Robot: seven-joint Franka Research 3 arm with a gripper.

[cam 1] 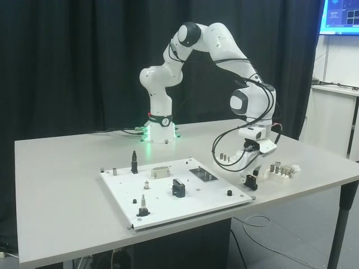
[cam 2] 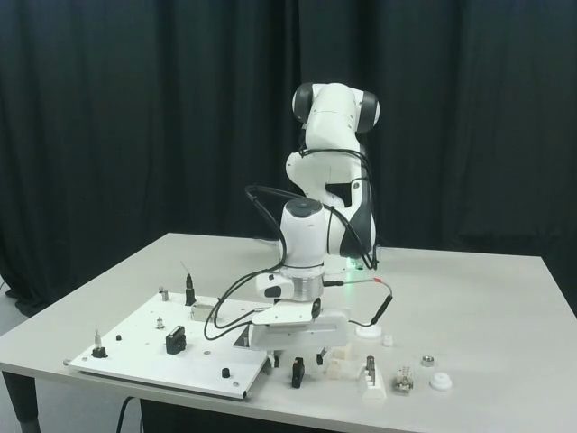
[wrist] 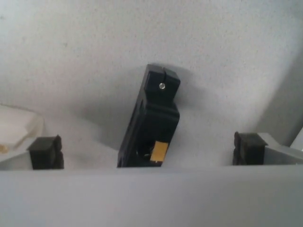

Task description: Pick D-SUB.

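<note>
The D-SUB (wrist: 151, 123) is a long black connector with a small screw near one end, lying on the grey table. My gripper (wrist: 147, 150) hangs just above it and is open. Its black fingertips (wrist: 46, 152) stand far apart, one on each side of the connector, and neither touches it. In the first room view the connector (cam 1: 251, 180) rests just off the white board's right corner, below the gripper (cam 1: 252, 170). The second room view shows the D-SUB (cam 2: 297, 373) between and slightly under the gripper (cam 2: 297, 360).
A white board (cam 1: 196, 207) carrying several black and metal fixtures lies left of the gripper. A white holder with small parts (cam 1: 283, 170) stands to its right near the table edge. Loose small parts (cam 2: 401, 381) and a white disc (cam 2: 441, 382) lie nearby.
</note>
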